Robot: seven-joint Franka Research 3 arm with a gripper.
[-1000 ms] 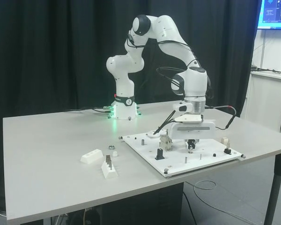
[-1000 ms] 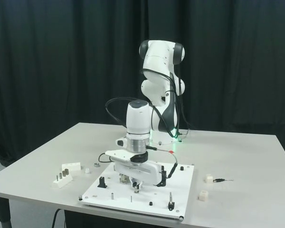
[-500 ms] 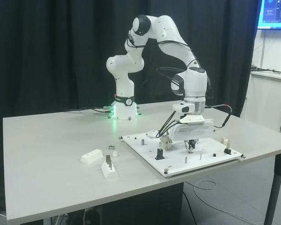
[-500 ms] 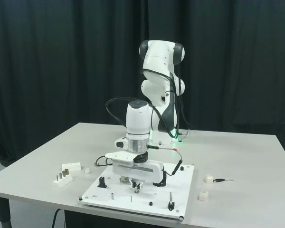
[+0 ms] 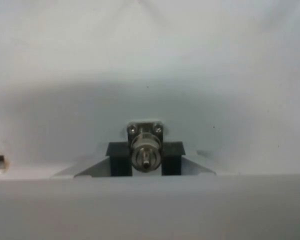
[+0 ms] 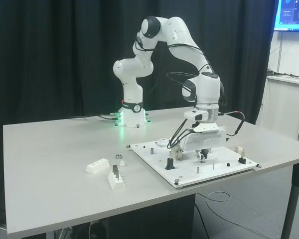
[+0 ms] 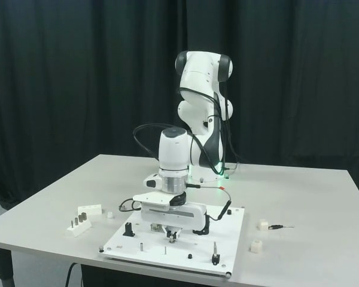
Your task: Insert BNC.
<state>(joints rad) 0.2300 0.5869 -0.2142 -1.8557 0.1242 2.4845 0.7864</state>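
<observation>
A white task board lies on the grey table. My gripper points straight down at the middle of the board, its tips almost on the surface, and looks shut on a small dark BNC plug. The wrist view shows a metal BNC socket with a centre pin, mounted on a black bracket on the white board. No fingertips show in that view. A black cable loops from the hand to the arm.
On the board stand a black bracket, thin pegs and a small black fixture. Off the board lie a white block, a white peg holder and two small white cubes.
The hand has turned about its vertical axis over the same spot on the board. Its height looks unchanged, and the cable loop swung with it.
</observation>
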